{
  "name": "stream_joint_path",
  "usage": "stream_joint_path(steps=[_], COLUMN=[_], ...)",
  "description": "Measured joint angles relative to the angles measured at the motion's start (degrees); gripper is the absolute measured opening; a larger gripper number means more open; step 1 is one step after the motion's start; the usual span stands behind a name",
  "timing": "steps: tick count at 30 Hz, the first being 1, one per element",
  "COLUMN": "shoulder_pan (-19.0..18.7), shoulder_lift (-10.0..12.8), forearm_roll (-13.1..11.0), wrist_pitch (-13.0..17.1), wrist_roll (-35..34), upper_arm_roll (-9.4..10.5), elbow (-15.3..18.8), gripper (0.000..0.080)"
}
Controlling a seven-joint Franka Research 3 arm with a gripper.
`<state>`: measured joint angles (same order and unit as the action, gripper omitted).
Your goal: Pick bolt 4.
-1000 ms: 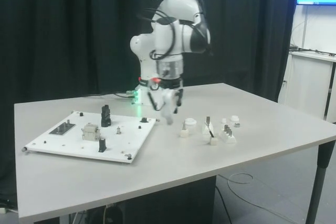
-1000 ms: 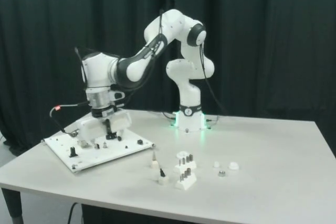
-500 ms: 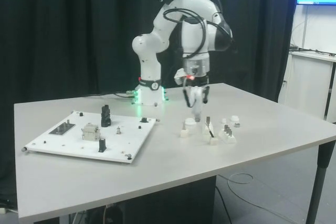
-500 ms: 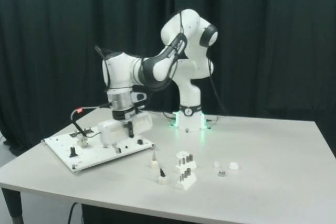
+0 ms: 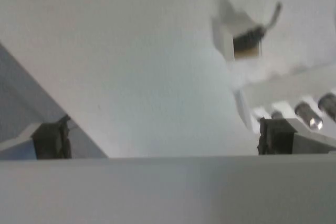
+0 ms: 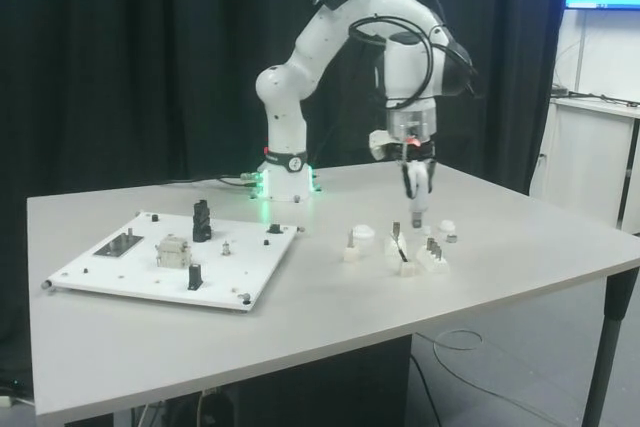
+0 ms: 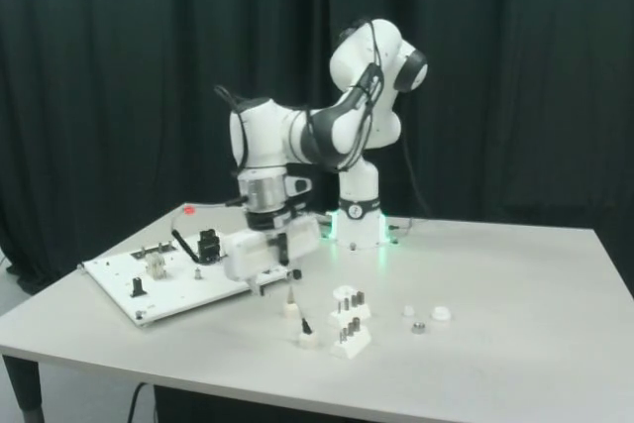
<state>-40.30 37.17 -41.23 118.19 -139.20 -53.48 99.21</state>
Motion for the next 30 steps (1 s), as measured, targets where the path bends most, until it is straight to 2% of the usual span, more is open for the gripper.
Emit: stream_joint_path(steps=[14,24,30], shoulder_pan=[-7.12,-13.0,-16.68], shoulder_lift=[1.37,3.0,4.31], forearm_roll=[-3.03,-3.06,-2.99], wrist_pitch=[0.69,0.69,0.49], wrist_roll=[2.02,2.91,3.79], upper_arm_roll=[-0.09,-0.43,-1.74], elbow=[-0.01,-0.08,-0.08], gripper=[0.08,0.08,0.08])
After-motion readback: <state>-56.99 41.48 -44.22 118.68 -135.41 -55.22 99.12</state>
